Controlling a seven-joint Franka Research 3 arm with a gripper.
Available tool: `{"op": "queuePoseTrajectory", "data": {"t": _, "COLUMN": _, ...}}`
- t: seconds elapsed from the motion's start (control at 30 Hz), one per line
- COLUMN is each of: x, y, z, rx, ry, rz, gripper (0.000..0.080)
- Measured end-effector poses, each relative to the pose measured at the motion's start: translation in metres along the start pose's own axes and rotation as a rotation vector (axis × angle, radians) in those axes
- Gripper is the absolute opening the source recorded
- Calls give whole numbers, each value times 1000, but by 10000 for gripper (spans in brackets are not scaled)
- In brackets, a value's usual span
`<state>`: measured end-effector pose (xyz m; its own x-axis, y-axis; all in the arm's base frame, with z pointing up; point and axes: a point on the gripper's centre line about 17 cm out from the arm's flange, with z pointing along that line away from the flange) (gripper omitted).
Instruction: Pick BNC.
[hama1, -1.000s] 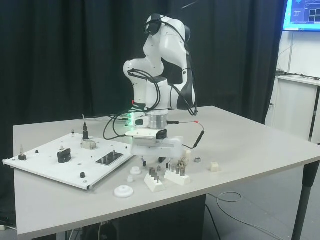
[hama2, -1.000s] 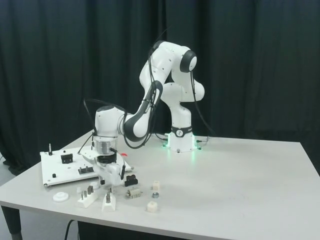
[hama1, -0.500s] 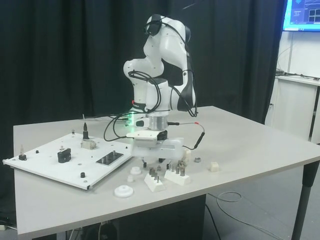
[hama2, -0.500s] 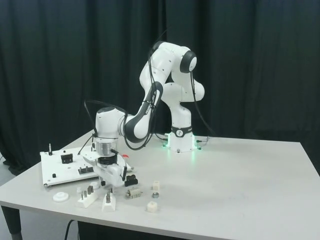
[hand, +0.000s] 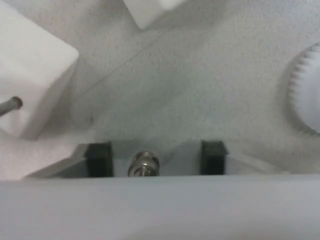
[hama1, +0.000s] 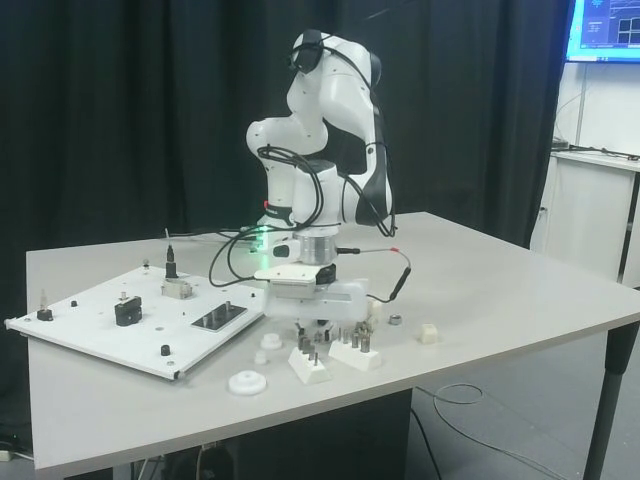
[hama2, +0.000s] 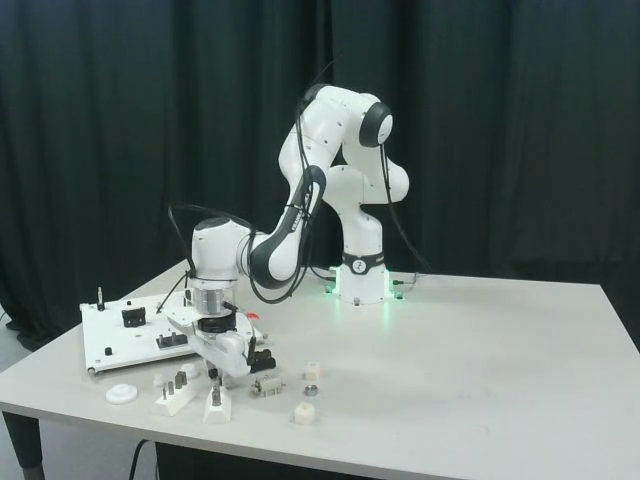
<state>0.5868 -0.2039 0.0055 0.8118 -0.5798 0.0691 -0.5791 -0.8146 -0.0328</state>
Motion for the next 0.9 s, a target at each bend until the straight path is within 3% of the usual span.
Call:
{"op": "queuePoseTrajectory", "data": {"t": 0.27, "x": 0, "y": -4, "z": 5, "rx": 9, "ry": -6, "rz": 0, "gripper": 500}}
{"op": "queuePoseTrajectory", "data": {"t": 0.3, "x": 1, "y": -4, "z": 4, "rx": 10, "ry": -5, "rz": 0, "gripper": 144}}
{"op": "queuePoseTrajectory", "data": {"t": 0.9, "x": 12, "y": -9, "z": -5, "rx": 31, "ry": -2, "rz": 14, "gripper": 126}}
